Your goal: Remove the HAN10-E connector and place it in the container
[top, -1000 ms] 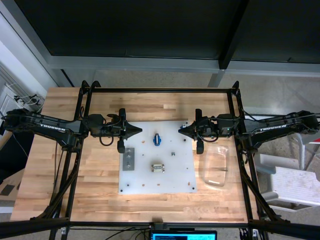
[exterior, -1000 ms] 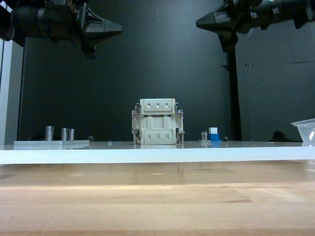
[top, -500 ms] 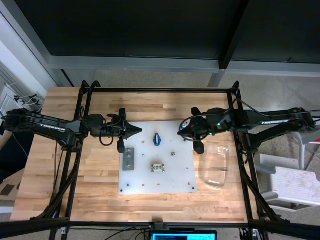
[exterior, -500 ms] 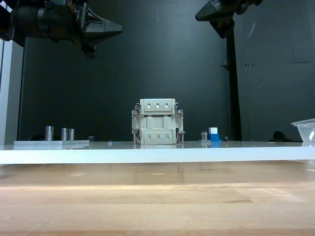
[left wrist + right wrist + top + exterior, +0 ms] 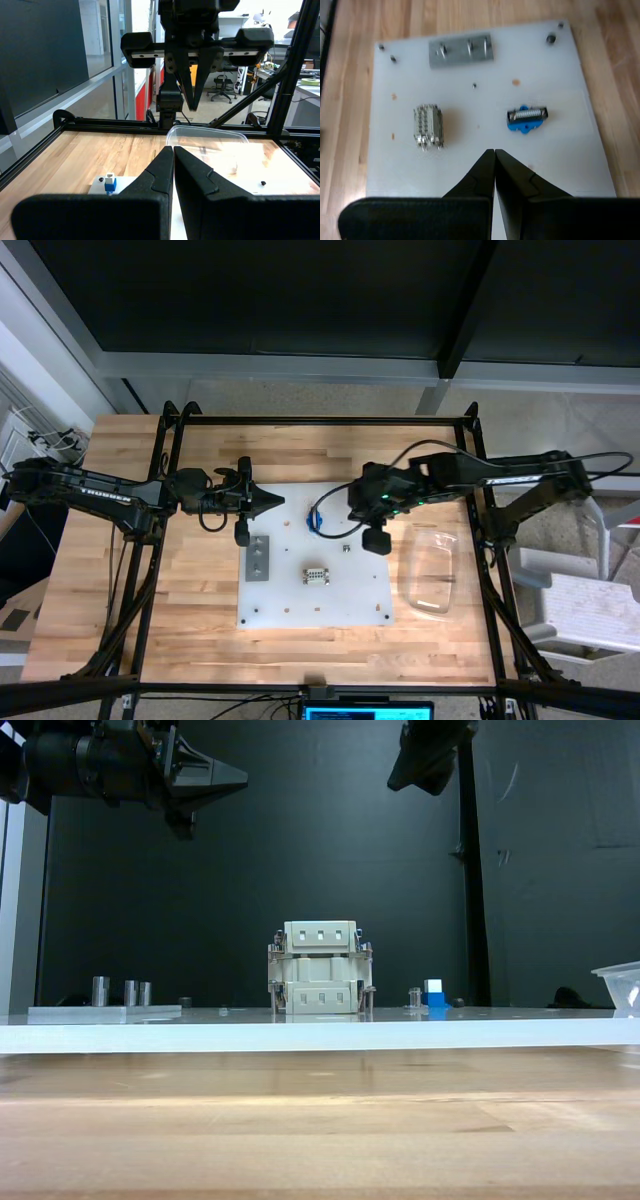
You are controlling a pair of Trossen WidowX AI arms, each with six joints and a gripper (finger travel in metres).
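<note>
The HAN10-E connector (image 5: 316,577) (image 5: 320,968) (image 5: 428,126) is a beige-grey block standing on the white board (image 5: 300,600), near its middle. The container (image 5: 430,575) (image 5: 207,145) is a clear tub on the wood just right of the board. My right gripper (image 5: 350,512) (image 5: 395,782) (image 5: 494,151) hangs shut and empty high above the board, pointing down, behind and to the right of the connector. My left gripper (image 5: 280,502) (image 5: 245,778) (image 5: 173,149) is shut and empty, held level above the board's far left corner.
A blue knob-like part (image 5: 314,519) (image 5: 526,118) sits on the board behind the connector. A grey metal plate (image 5: 259,559) (image 5: 461,50) with short posts lies at the board's left side. A black frame (image 5: 320,421) borders the table.
The right arm has swung left from the board's right edge to above the board and tipped its gripper downward. The left arm, connector and container have not moved.
</note>
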